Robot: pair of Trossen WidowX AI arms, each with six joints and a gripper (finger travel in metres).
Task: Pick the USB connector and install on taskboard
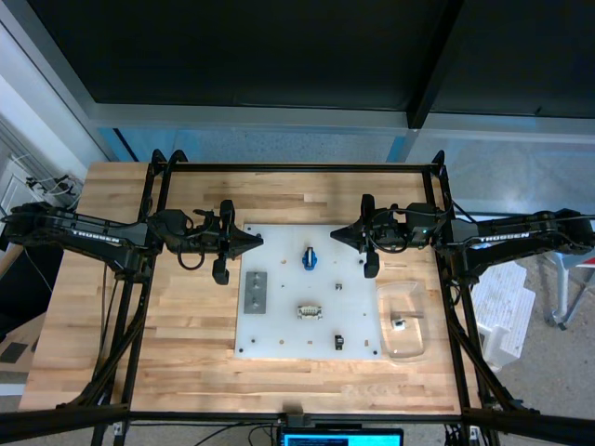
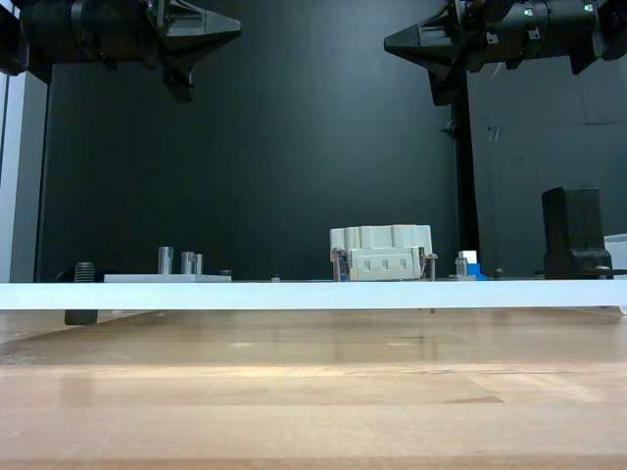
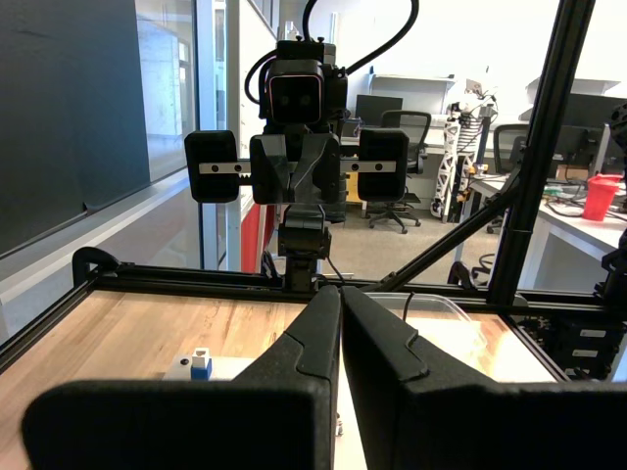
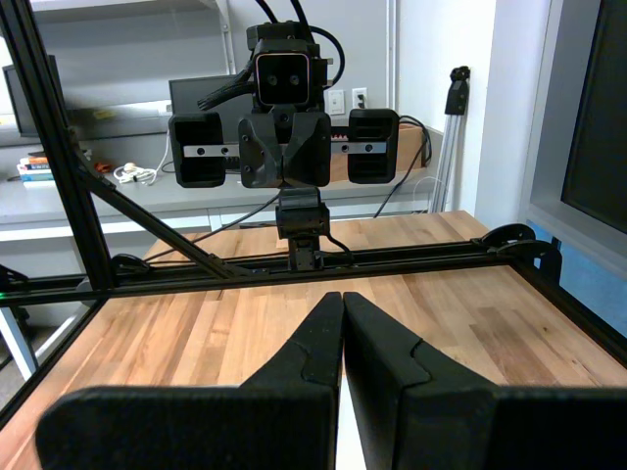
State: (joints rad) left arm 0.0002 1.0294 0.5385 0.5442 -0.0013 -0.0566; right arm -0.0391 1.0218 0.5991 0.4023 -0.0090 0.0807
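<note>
Worktop (image 1: 139,279): wooden, carries everything.
Taskboard (image 1: 279,339): white square at its centre.
Left gripper (image 1: 258,241): fingers pressed together, empty, raised over the board's far left corner.
Right gripper (image 1: 337,234): also closed and empty, raised over the board's far right corner.
USB connector (image 1: 339,342): the dark block I take for it stands upright by the board's near edge, right of centre. It lies toward the near edge from both grippers; I judge the right one nearer.

Overhead, table-level views share taskboard (image 1: 279,336), left gripper (image 1: 258,241) camera seemingly faces right gripper (image 1: 337,234)
</note>
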